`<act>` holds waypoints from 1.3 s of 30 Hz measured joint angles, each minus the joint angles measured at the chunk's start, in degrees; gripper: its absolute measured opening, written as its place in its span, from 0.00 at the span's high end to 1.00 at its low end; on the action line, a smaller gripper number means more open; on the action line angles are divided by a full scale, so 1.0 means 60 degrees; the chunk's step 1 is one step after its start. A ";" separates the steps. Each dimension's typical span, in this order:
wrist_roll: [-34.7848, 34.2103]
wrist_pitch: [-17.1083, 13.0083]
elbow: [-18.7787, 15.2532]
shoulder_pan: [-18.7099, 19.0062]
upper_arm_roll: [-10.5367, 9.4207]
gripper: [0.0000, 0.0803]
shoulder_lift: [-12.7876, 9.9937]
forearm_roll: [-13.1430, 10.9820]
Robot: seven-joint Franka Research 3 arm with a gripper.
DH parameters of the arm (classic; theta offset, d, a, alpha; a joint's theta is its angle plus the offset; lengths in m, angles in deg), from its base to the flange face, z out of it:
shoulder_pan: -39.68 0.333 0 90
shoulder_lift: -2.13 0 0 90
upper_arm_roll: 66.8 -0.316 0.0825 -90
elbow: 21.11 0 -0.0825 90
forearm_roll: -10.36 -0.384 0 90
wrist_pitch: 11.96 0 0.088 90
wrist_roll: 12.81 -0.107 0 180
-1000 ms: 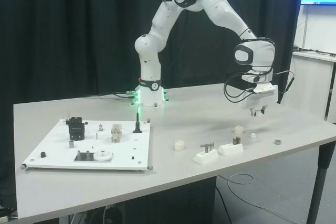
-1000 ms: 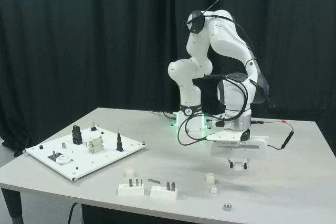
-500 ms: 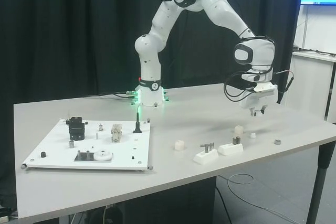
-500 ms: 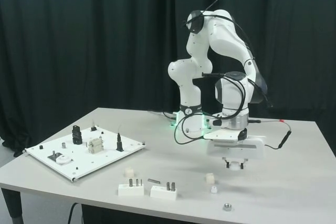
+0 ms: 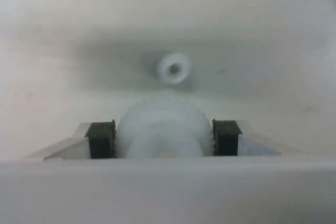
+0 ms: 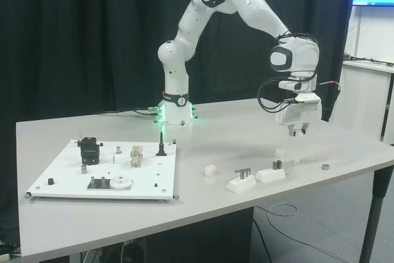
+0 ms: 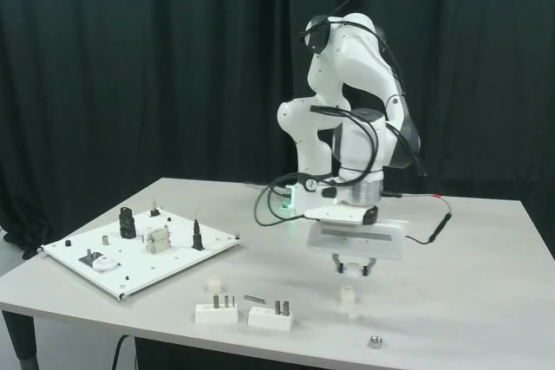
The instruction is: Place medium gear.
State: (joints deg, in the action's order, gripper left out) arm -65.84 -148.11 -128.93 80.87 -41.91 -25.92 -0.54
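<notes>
Wrist view shows the gripper [image 5: 164,139] clamped on the medium gear [image 5: 164,129]; carrying to the white board [image 6: 148,177] at nine o'clock remains.

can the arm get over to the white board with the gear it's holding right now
Probably yes. The gripper holds the medium gear above the table, and nothing tall stands between it and the white board.

White arm [image 6: 203,23] rises from its base at centre frame, arcs up to an elbow near the top, then drops to the right in 1st room view; wrist points straight down; gripper [image 6: 298,130] hangs above the table, right of centre; in wrist view both black pads [image 5: 101,139] sit clamped on a white gear [image 5: 164,132], one each side.
</notes>
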 joint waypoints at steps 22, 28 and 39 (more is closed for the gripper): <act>0.1025 0.0688 0.0546 -0.0899 -0.0242 0.51 -0.0023 -0.0202; 0.1015 0.0699 0.0529 -0.0884 -0.0625 0.51 -0.0141 -0.0402; 0.0697 0.0491 0.0528 -0.0801 -0.1256 0.51 -0.0566 -0.0417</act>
State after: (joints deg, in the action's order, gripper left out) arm -61.66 -145.17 -125.76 76.06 -49.44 -29.31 -3.04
